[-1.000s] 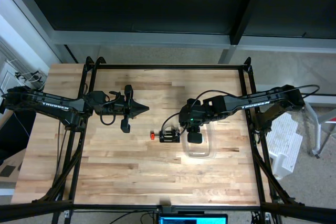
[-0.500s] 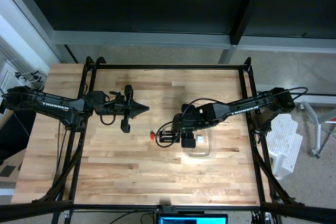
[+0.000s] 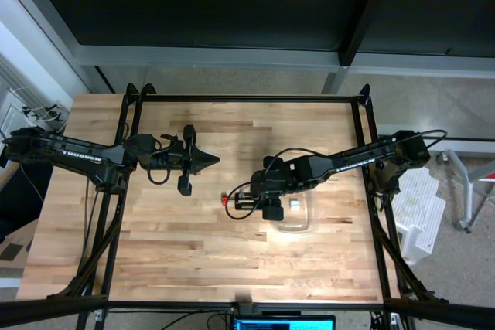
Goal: Remove the RCA connector from the receptacle and place in the container
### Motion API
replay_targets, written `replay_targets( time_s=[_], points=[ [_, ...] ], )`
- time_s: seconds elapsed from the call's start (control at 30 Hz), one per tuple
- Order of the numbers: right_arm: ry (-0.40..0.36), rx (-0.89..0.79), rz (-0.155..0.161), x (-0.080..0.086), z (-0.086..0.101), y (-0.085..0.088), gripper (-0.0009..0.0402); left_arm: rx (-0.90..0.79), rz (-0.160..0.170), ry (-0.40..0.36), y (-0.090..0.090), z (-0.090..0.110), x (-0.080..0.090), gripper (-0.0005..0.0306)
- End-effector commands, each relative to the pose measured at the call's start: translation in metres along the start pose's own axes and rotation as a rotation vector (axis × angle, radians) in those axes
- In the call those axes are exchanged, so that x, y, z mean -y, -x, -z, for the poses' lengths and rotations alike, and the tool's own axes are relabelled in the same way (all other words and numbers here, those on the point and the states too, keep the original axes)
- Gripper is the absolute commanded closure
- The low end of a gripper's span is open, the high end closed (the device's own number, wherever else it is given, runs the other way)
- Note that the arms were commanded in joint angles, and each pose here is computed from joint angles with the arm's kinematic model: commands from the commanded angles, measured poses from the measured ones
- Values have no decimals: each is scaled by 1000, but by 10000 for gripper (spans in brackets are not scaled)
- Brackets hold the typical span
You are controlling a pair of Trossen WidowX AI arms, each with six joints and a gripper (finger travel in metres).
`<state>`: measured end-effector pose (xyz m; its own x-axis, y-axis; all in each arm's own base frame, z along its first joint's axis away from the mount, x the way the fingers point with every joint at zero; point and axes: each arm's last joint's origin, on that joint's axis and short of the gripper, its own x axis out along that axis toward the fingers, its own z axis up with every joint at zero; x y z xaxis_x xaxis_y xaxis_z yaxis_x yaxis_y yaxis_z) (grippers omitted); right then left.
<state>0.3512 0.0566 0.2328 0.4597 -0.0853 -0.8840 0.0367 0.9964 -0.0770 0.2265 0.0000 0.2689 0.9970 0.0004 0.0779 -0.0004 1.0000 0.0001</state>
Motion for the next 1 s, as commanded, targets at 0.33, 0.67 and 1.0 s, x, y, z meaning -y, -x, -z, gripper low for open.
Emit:
replay_targets(
  time_s=[0.33, 0.67, 1.0],
  points=[
    [18, -49, 4, -7, 2, -25, 187, 0, 0, 0, 0, 0, 0, 300],
    [23, -62, -3, -9, 3, -34, 189, 0, 0, 0, 0, 0, 0, 300],
    [23, -64, -4, -9, 4, -34, 228, 0, 0, 0, 0, 0, 0, 300]
  ],
)
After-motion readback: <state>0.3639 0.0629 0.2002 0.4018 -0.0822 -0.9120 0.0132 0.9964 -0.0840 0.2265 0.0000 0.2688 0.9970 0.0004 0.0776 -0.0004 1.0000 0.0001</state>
